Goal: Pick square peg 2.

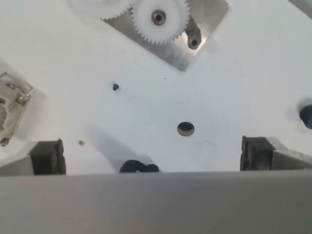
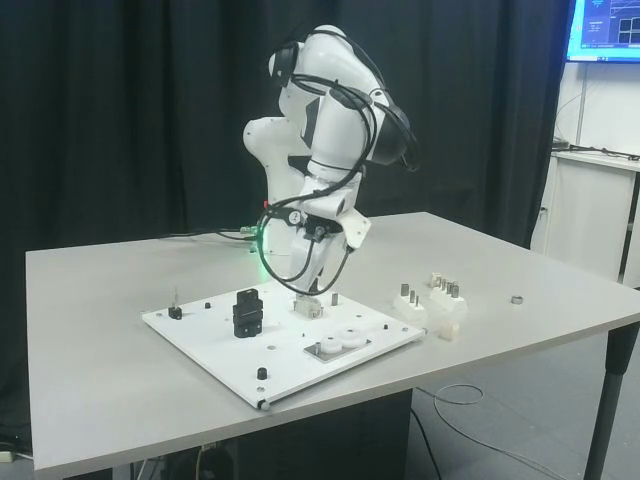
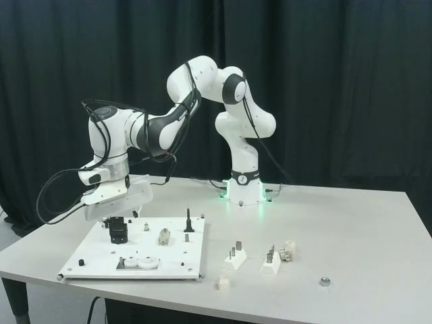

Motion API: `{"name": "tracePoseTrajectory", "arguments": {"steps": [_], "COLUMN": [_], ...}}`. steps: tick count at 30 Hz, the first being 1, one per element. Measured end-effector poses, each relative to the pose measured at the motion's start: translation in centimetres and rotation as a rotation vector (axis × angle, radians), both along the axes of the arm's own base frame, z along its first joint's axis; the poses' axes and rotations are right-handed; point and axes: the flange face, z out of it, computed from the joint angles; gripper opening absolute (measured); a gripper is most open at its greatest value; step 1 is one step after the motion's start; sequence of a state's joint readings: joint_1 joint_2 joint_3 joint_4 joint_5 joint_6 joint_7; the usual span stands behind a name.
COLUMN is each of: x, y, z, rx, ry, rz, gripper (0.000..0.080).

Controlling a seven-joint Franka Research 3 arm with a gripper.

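I see the fingers [image 1: 151, 155] spread wide and holding nothing, hovering over the white board [image 2: 225, 350] near its gears [image 1: 160, 19]. The square peg 2 [image 3: 237, 246] stands in a small white holder on the tabletop [image 3: 358, 236], well apart from my fingers.

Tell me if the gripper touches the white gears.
Apart. The wrist view shows the open gripper with bare board between it and the white gears.
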State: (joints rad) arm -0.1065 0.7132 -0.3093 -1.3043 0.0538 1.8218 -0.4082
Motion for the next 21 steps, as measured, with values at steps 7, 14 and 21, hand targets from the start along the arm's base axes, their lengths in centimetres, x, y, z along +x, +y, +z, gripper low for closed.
{"name": "tracePoseTrajectory", "arguments": {"steps": [7,14,21], "x": [0.06,0.11,0.21], "y": [0.10,0.22,0.47], "z": [0.37,0.52,0.65], "rx": [0.003,0.007,0.010], "ry": [-0.010,-0.017,-0.023], "rz": [-0.021,-0.036,-0.055], "gripper": [0.0800,0.0800,0.0800]}}
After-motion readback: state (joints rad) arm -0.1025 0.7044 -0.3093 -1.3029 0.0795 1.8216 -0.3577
